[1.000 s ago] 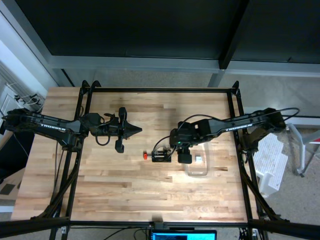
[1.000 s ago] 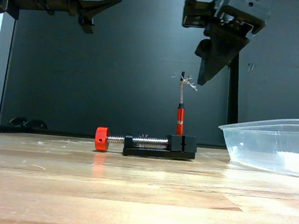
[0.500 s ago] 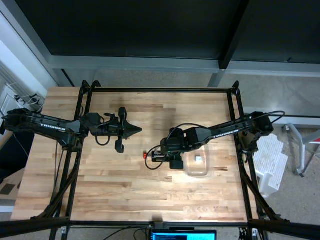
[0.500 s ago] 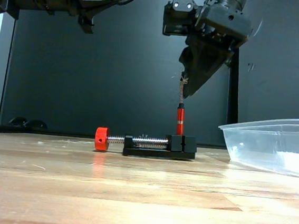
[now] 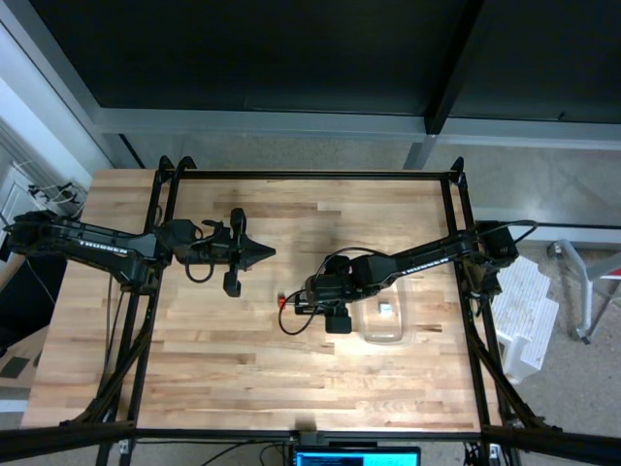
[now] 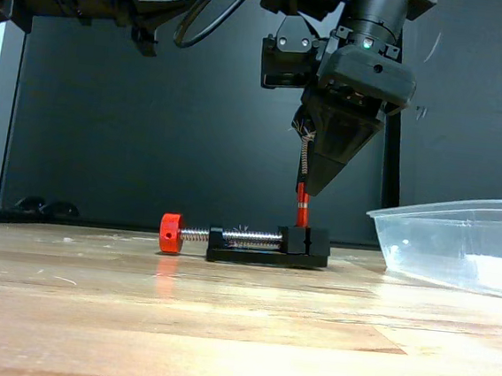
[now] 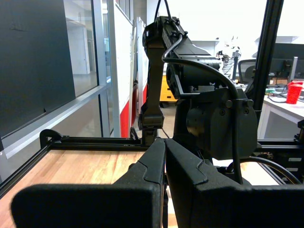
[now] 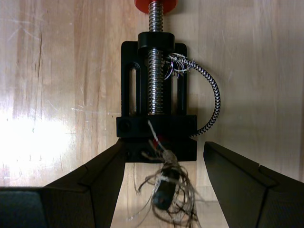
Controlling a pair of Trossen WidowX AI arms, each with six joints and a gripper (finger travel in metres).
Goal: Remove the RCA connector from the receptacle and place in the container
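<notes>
Plug [image 6: 301, 207] stands upright out of the black block, at the end away from the block's red knob.

By size, the wooden table [image 5: 243, 388] carries everything. The left gripper [image 7: 165, 145] hangs high over the table's left half, well apart from the work, with its fingers pressed together on nothing. The right gripper [image 8: 164, 178] points straight down over the block. Its fingers are spread, one on each side of the plug's upper end, and neither touches it. In the low view its tip sits partway down the springy stem, above the red sleeve.

The clear tray [image 6: 444, 212] lies just right of the block, with a small whitish piece [image 6: 496, 272] inside. The block [image 6: 268, 244] lies flat. A threaded screw runs to the red knob [image 6: 170, 233] on its left, and a braided wire loop [image 8: 214, 102] curls off one side.

We judge the plug to be very light, and its smooth metal a little slippery. The coiled stem and the frayed strands [image 8: 183, 209] at its top will likely bend and give no firm pull. We would therefore take hold lower, on the stiff red sleeve just above the block, and pull straight up. The block looks light and loose on the table, so it may lift along with the plug.
</notes>
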